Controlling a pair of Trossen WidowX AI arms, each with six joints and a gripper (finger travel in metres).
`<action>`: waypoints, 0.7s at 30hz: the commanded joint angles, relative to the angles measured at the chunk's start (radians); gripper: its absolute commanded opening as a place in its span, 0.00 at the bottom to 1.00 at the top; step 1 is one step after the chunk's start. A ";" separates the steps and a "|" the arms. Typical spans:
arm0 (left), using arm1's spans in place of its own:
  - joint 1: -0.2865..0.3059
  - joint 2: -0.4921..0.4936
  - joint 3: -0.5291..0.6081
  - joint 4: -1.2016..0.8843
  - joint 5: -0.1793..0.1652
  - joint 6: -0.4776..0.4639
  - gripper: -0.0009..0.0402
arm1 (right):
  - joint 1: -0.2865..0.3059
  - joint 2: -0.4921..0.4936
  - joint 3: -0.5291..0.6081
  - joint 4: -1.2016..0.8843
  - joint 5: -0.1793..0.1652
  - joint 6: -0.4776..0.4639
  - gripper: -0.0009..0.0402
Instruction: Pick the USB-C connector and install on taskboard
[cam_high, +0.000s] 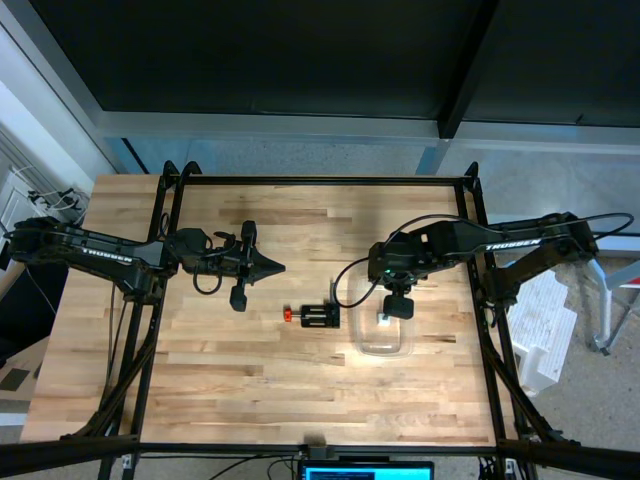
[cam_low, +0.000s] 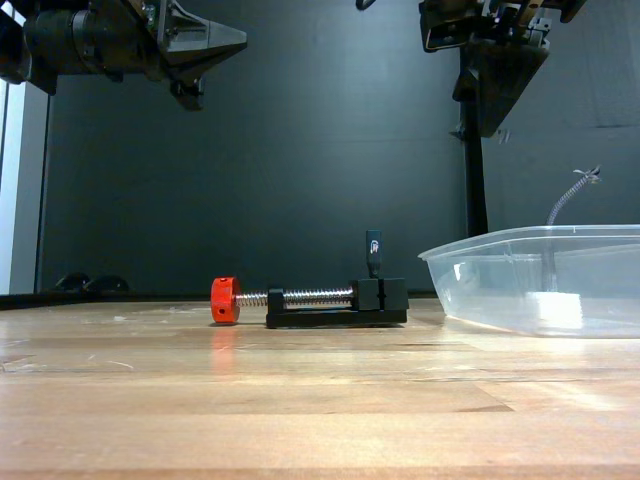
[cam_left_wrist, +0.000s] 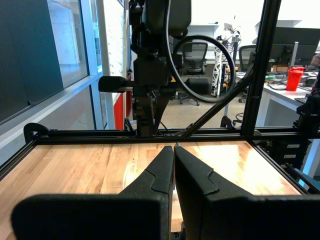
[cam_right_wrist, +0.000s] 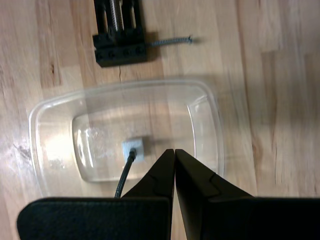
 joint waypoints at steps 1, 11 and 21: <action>0.000 0.000 0.000 0.000 0.000 0.000 0.02 | 0.005 0.029 0.028 -0.046 0.000 0.009 0.02; 0.000 0.000 0.000 0.000 0.000 0.000 0.02 | 0.024 0.096 0.069 -0.106 -0.002 0.041 0.02; 0.000 0.000 0.000 0.000 0.000 0.000 0.02 | 0.080 0.155 0.068 -0.103 0.002 0.105 0.08</action>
